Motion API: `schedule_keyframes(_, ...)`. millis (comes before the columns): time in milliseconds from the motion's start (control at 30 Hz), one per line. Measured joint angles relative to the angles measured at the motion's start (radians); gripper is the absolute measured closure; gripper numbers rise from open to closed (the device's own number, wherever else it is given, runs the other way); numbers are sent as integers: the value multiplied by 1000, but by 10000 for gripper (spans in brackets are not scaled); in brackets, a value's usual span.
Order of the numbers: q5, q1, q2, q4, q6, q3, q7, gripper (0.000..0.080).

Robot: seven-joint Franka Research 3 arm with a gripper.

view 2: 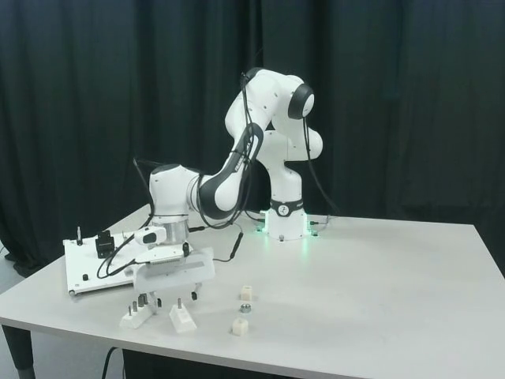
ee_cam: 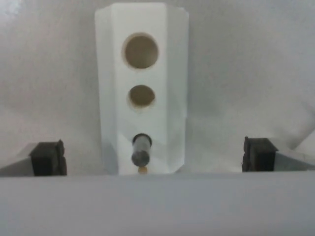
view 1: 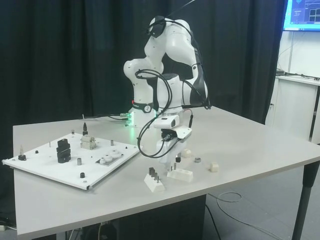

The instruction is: Pick round peg 2.

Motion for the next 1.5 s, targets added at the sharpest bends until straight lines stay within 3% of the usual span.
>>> schedule_keyframes(400,1,0,0,-14,21,13,-9,3)
schedule_keyframes(433,2,0,0,-14,22,14,-9,106)
schedule_keyframes(600,5,0,0,-14,24,14,-9,106)
schedule_keyframes(633,7,0,0,-14,25,14,-9,308)
schedule_keyframes(800,8,-1,0,-14,25,14,-9,308)
schedule_keyframes(833,8,-2,0,-14,26,14,-9,490)
schedule_keyframes(1000,9,-2,0,-14,25,14,-9,490)
schedule_keyframes(1033,10,-2,0,-14,26,14,-9,652)
schedule_keyframes(1233,12,-2,0,-14,25,14,-9,652)
schedule_keyframes(1267,13,-3,0,-14,25,14,-9,730)
schedule_keyframes(1500,13,-3,-4,-14,23,14,-8,730)
